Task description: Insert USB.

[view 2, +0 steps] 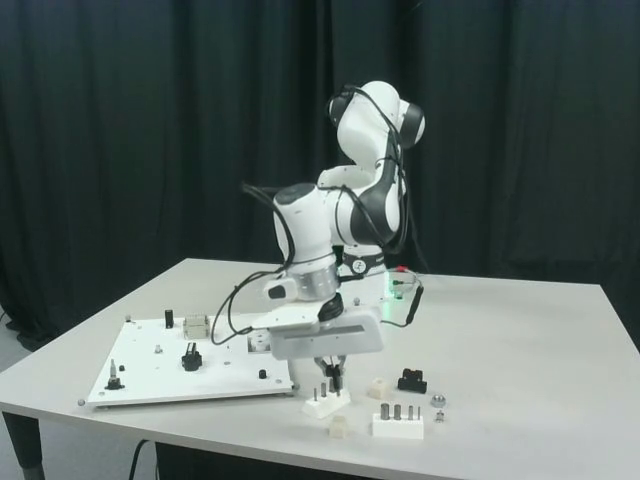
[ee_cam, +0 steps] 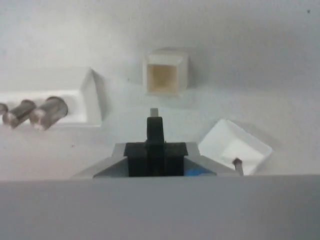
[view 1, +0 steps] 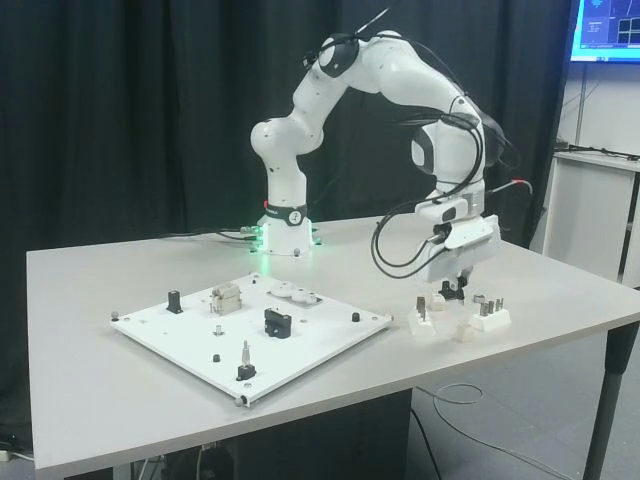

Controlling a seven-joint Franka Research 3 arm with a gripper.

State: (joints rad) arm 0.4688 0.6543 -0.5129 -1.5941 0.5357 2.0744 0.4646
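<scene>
Gripper [ee_cam: 155, 159] right up front, clenched on the black USB plug [ee_cam: 154, 131], whose metal tip pokes out past the fingers toward the grey desk [ee_cam: 250, 40]. The plug is held over a cluster of small white holders near the desk's edge: a peg block [ee_cam: 75, 102], a square cup [ee_cam: 165, 72] and a tilted tray [ee_cam: 235, 147]. The white board [view 1: 300, 340] sits well apart, toward the desk's other end.
</scene>
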